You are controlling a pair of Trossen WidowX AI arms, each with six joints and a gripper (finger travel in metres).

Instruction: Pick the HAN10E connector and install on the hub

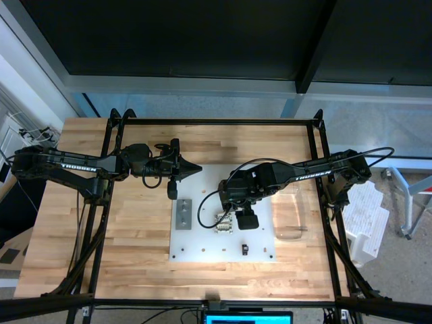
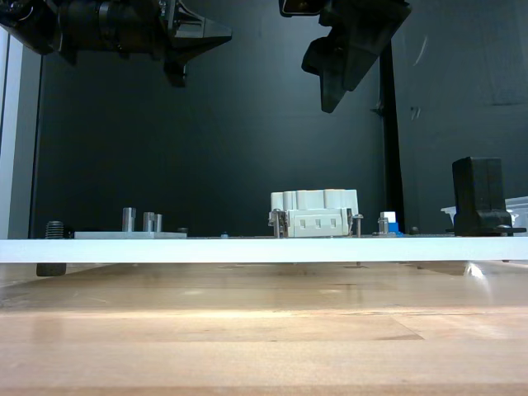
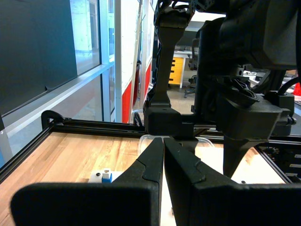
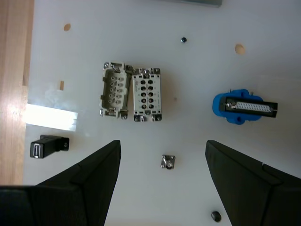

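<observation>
Closest to the lens are the two black fingers of my right gripper (image 4: 162, 143), spread wide apart and holding nothing. In the low view that gripper hangs high over the board, pointing down, clear of everything on it. My left gripper (image 3: 163, 141) has its two black fingers pressed together, empty. It hangs high at about 11 o'clock from the task's parts in the high view, well apart from them.

Under my right gripper the square white plate (image 1: 202, 246) lies flat on the wooden table. The grey metal block (image 1: 182, 214) with holes stands toward the plate's 9 o'clock edge.

Near the plate's middle the two task parts sit side by side, alike in size, long sides touching. The HAN10E connector (image 4: 115, 92) is a small beige-grey rectangular insert showing two rows of metal pins, with silvery ends. It rests on the plate beside the hub, not on it. The hub (image 4: 146, 94) is a beige rectangular socket base with two rows of holes and silver screws at its ends. From above, both lie just at 9 o'clock from my right gripper, below its open span.

A blue plastic piece (image 4: 243, 108) lies beyond the hub, apart from it. A small black block (image 1: 246, 250) stands at 5 o'clock from the connector. A tiny square silver fitting (image 4: 168, 162) lies on the plate between my right fingers.
</observation>
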